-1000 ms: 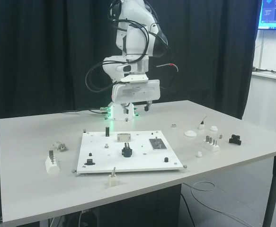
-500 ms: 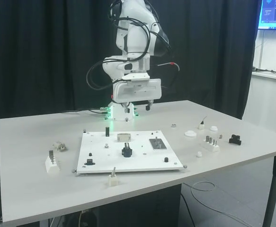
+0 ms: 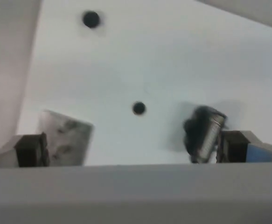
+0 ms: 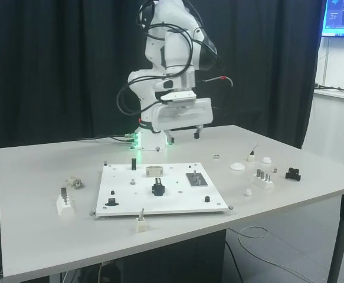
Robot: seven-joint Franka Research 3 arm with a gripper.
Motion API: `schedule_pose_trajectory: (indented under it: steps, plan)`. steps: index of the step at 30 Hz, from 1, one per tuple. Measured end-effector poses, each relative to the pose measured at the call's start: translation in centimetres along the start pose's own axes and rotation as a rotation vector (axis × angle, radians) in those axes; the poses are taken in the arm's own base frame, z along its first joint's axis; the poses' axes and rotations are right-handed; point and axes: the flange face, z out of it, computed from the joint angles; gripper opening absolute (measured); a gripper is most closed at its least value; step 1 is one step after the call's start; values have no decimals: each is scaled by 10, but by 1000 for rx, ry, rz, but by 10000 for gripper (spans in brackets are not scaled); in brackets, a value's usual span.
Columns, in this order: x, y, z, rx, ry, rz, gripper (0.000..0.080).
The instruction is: Pick small gear.
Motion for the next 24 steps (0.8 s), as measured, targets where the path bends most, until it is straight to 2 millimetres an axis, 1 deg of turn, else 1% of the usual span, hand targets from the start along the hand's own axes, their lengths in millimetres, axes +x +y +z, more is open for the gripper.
schedule_pose_trajectory:
  steps: [8,13,19,24]
  plan:
    - [-4,-42,14,21,0,38,800]
    - [-8,-70,23,18,4,28,800]
    - [-17,-101,37,9,3,18,800]
    - [-27,-122,51,0,-5,-9,800]
